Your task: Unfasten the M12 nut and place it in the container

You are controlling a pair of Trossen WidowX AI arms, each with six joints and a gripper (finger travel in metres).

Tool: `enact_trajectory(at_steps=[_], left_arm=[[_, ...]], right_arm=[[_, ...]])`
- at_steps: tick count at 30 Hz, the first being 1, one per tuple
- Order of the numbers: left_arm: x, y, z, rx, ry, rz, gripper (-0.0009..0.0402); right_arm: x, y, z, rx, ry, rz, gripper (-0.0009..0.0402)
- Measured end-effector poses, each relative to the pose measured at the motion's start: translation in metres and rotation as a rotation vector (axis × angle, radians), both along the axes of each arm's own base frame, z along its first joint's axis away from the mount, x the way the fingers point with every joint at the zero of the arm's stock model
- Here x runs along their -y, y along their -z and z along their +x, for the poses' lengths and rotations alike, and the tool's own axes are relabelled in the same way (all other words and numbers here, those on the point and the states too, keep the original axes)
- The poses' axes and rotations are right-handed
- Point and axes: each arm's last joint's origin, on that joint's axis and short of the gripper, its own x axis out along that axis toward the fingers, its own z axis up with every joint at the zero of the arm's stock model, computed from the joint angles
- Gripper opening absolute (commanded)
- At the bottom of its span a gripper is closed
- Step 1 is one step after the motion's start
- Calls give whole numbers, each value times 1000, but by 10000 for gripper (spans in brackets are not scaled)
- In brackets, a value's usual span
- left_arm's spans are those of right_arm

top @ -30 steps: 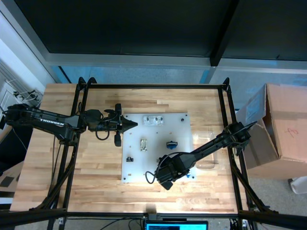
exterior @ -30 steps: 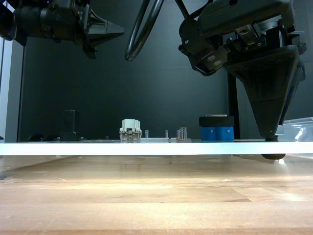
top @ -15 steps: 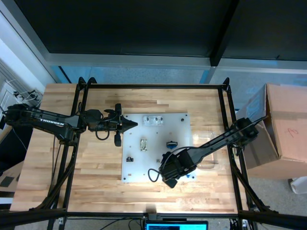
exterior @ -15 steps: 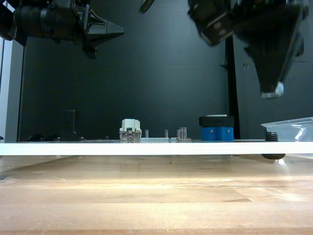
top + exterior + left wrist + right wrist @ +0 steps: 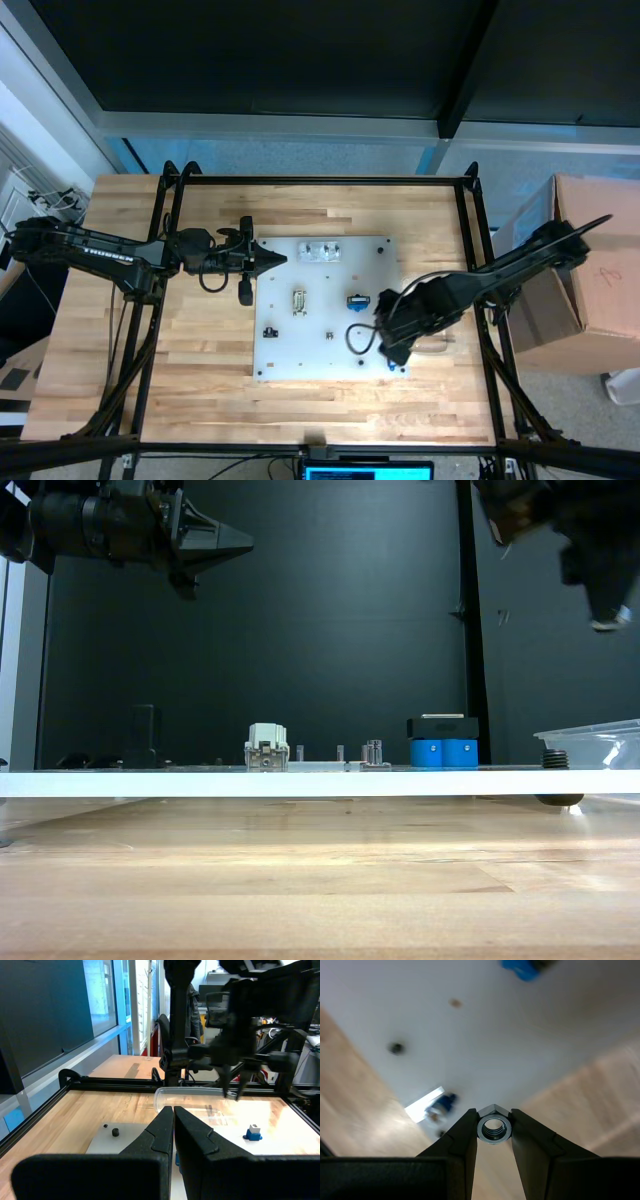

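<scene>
right gripper [image 5: 493, 1116] is pinching the small silver nut [image 5: 494, 1129] over the white board's [image 5: 300, 357] right edge; closed left gripper [image 5: 273, 260], arm [image 5: 100, 256] lettered trossen, is hovering opposite.

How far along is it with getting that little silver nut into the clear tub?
Done: the short black ribbed stud stands bare, so the small silver nut is off it. In hand: the right gripper holds the nut, raised above the white board at its near right. Left: setting it in the clear plastic container. The left gripper hangs shut over the board's far left edge.
</scene>
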Motion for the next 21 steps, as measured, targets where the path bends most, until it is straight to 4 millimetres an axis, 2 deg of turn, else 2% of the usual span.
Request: enact_trajectory(at_steps=[5,9,13,21], left_arm=[[0,0,0,0,0,0,0],[0,0,0,0,0,0,0],[0,0,0,0,0,0,0],[0,0,0,0,0,0,0]], right_arm=[[17,10,-36,-13,2,-6,3],[26,19,-55,-24,3,-11,3],[30,32,-61,-41,1,-40,3],[33,83,-70,-30,-1,-35,3]])
